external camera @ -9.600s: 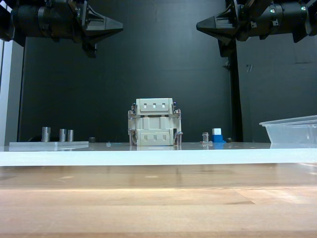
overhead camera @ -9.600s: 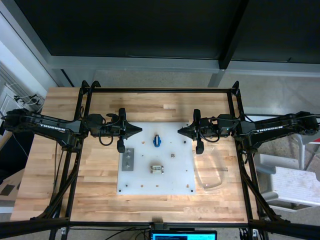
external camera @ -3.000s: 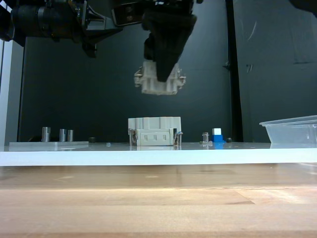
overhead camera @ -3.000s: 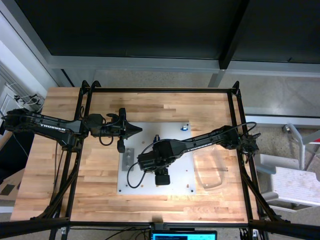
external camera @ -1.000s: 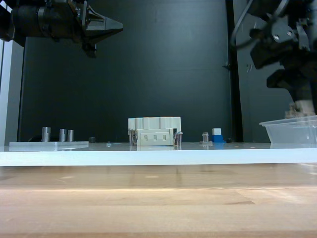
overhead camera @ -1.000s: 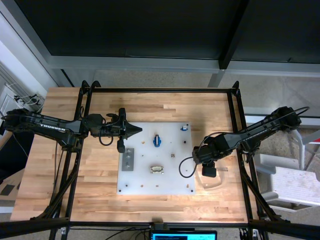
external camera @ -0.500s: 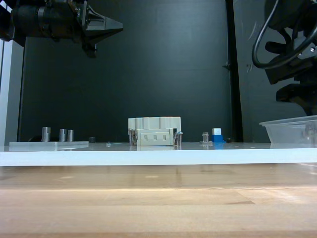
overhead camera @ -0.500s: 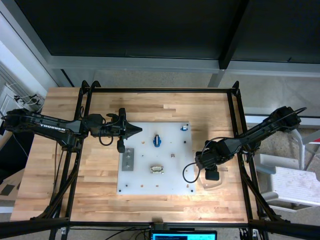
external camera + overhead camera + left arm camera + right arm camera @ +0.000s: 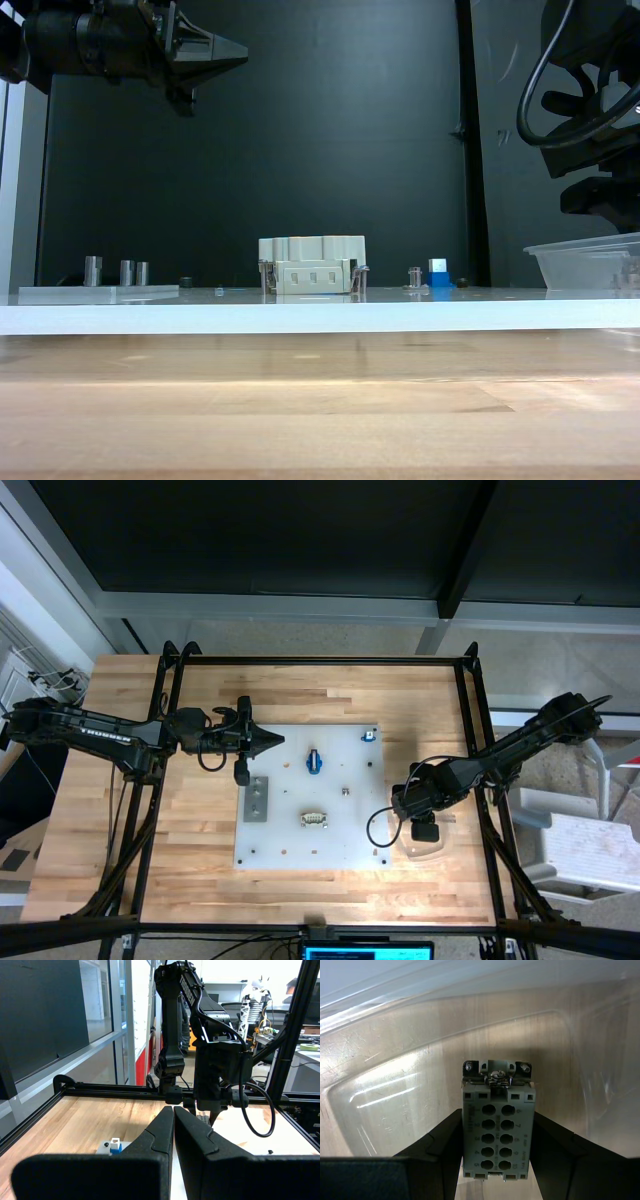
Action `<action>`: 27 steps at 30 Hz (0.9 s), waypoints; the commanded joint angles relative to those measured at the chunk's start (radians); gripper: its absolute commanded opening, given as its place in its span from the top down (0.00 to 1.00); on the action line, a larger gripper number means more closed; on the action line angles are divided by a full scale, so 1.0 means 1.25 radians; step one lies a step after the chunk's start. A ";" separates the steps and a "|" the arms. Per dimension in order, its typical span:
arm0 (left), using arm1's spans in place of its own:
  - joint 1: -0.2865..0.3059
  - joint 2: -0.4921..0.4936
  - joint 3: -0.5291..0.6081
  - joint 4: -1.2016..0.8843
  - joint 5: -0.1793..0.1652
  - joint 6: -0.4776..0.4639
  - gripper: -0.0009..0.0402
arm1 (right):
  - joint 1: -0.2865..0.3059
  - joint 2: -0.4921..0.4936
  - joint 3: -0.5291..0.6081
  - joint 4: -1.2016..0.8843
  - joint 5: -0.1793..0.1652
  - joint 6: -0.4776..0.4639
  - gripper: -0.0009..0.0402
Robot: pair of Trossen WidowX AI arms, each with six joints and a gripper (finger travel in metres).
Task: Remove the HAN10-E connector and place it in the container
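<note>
**A:** High view first: where is the right gripper (image 9: 418, 815)?

**B:** Off the white board (image 9: 290, 830), toward its 4 o'clock. It sits low over the clear tub (image 9: 441, 856) on the table (image 9: 200, 880).

**A:** And the connector (image 9: 498, 1125)?

**B:** The right wrist view shows it pinched between the two black fingers (image 9: 440, 1145), one on each long side. Its pin holes face the camera, and the tub's floor and wall are right behind it. I can't tell whether it touches the floor.

**A:** What's on the board?

**B:** A beige base (image 9: 314, 820) near the middle. A blue part (image 9: 314, 761) is at its 12 o'clock and a grey plate (image 9: 258, 800) at its 9 o'clock.

**A:** The left gripper (image 9: 276, 740)?

**B:** High above the board's 10 o'clock corner, level and pointing toward 3 o'clock, with its fingers pressed together.
</note>
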 commanded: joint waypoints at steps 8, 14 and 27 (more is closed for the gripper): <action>0.000 0.000 0.000 0.000 0.000 0.000 0.98 | 0.002 0.001 0.000 0.002 0.000 0.001 0.59; 0.000 0.000 0.000 0.000 0.000 0.000 0.98 | 0.003 0.001 0.000 0.002 -0.001 0.001 0.43; 0.000 0.000 0.000 0.000 0.000 0.000 0.98 | 0.006 -0.026 0.012 -0.013 -0.002 0.000 0.34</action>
